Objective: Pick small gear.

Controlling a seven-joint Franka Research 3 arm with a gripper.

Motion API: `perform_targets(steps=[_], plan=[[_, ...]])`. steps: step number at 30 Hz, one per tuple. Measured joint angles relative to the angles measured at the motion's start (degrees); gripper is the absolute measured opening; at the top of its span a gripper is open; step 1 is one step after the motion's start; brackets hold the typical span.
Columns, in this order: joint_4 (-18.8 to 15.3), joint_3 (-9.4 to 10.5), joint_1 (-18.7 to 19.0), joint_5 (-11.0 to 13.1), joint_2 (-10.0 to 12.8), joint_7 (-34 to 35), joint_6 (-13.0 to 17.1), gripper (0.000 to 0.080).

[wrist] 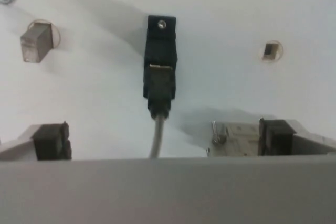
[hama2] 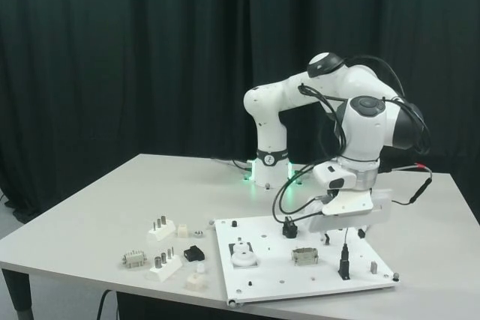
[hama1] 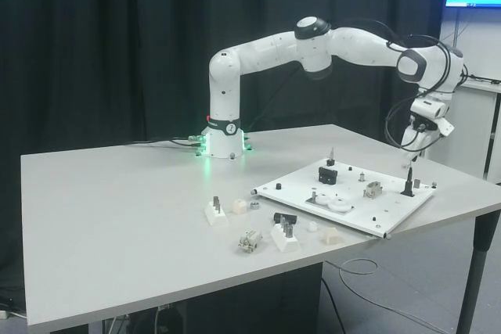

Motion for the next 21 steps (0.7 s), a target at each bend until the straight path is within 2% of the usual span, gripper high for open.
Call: perform_targets(steps=[3,4,21], plan=[[0.0,-0.35,0.0,-0.21,-0.25,0.0,-0.32,0.0764],[0.0,-0.45,-0.01,-0.26,-0.31,0.0,-0.38,0.0798],[0.0,-0.98,-0.22,-0.41,-0.84,0.0,-1.03,0.08]])
